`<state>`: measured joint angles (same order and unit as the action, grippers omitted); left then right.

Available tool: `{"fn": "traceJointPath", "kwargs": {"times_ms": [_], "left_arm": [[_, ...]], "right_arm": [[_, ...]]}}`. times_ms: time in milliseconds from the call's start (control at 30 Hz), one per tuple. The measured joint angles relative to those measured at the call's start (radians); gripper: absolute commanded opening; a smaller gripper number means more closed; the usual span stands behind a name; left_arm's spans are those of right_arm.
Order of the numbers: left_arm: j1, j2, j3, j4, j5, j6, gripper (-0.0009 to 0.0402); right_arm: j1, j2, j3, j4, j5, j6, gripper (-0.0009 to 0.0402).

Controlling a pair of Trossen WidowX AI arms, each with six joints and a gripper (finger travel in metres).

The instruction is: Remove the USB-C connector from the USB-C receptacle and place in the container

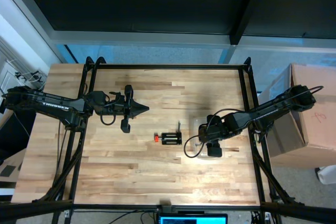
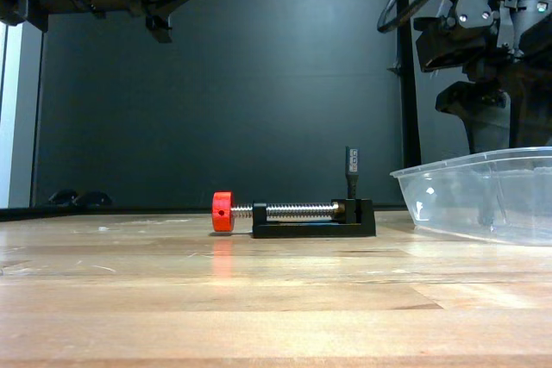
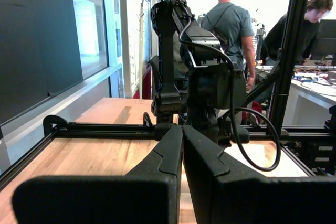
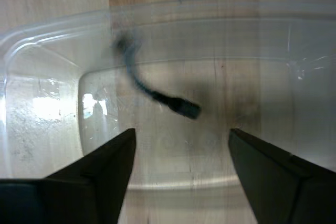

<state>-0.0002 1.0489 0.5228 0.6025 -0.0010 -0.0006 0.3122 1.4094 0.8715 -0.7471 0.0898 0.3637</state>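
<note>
R claw (image 4: pixel 182 132) hangs over the container (image 4: pixel 52 35), jaws wide apart, nothing in them. USB-C connector (image 4: pixel 178 106) is straight below it, inside the container walls and clear of both fingers. The cable end is blurred, so I can't tell if it's resting flat on the bottom. Its long axis runs slantwise, closer to the line btwn the fingers than across it, w/ the cable curving off toward the far wall. USB-C receptacle (image 2: pixel 352 165) stands upright in the vise (image 2: pixel 310 217) mid-counter, nothing plugged in. L claw (image 1: pixel 144 108) is high over the counter's left half, fingers closed on nothing, well apart from it all. I'd say placing is about done; R arm is nearer and needs only a straight lift.
</note>
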Motion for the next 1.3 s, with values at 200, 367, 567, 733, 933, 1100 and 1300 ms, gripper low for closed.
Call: {"fn": "traceJointPath", "kwargs": {"times_ms": [200,367,567,733,933,1100,1300], "left_arm": [[0.0,0.0,0.0,0.0,0.0,0.0,0.0],[0.0,0.0,0.0,0.0,0.0,0.0,0.0],[0.0,0.0,0.0,0.0,0.0,0.0,0.0],[0.0,0.0,0.0,0.0,0.0,0.0,0.0],[0.0,0.0,0.0,0.0,0.0,0.0,0.0],[0.0,0.0,0.0,0.0,0.0,0.0,0.0],[0.0,0.0,0.0,0.0,0.0,0.0,0.0]], "right_arm": [[-0.027,-0.075,0.023,0.003,0.032,-0.011,0.0233],[-0.09,-0.188,0.036,0.065,0.076,-0.08,0.0148],[-0.18,-0.299,0.035,0.264,0.077,-0.187,0.0021],[-0.246,-0.337,0.028,0.451,0.013,-0.3,0.001],[-0.311,-0.37,-0.056,0.723,-0.088,-0.327,-0.0001],[-0.327,-0.396,-0.177,0.968,-0.096,-0.314,0.0],[-0.357,-0.4,-0.296,1.208,-0.117,-0.283,0.0]]}}
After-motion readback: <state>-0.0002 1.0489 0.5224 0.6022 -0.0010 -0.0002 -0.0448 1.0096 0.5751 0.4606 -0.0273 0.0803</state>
